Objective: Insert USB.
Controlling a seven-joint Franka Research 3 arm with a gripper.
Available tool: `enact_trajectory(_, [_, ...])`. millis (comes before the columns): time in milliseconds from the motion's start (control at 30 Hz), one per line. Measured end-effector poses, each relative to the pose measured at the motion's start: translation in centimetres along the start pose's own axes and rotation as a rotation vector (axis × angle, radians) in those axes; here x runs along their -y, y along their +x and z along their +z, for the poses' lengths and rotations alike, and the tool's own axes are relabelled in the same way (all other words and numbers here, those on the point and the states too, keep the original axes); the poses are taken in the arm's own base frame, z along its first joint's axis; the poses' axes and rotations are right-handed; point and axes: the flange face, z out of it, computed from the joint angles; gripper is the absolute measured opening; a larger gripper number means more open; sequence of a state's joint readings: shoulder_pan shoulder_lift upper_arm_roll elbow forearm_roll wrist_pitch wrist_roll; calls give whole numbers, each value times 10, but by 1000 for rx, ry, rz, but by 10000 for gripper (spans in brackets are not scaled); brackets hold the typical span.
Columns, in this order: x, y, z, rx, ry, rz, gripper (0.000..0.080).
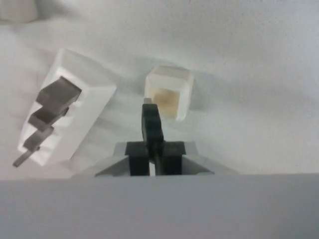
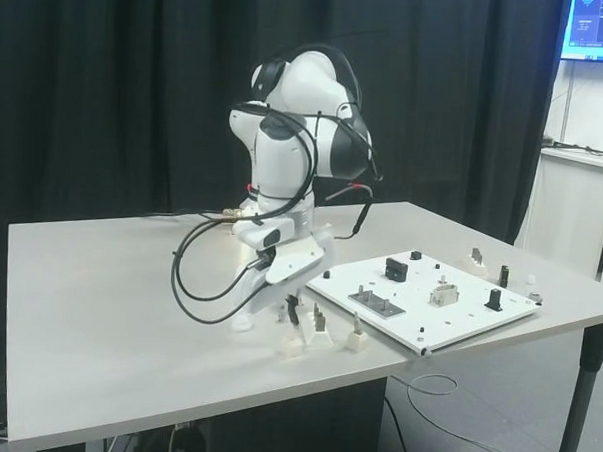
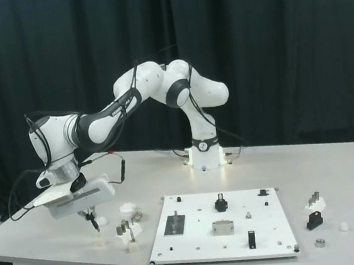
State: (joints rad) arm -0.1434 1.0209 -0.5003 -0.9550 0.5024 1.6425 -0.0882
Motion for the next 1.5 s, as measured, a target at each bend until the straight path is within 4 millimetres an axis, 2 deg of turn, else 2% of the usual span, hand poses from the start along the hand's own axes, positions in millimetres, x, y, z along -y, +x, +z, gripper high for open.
enact_trajectory(333, [2,-3,-14,-5,-2,-3,53])
enact_trajectory(1100, [5,-4,-20,-16,-19,-4,52])
enact_trajectory(1500, [18,-5,-30,-35,-21,-59,52])
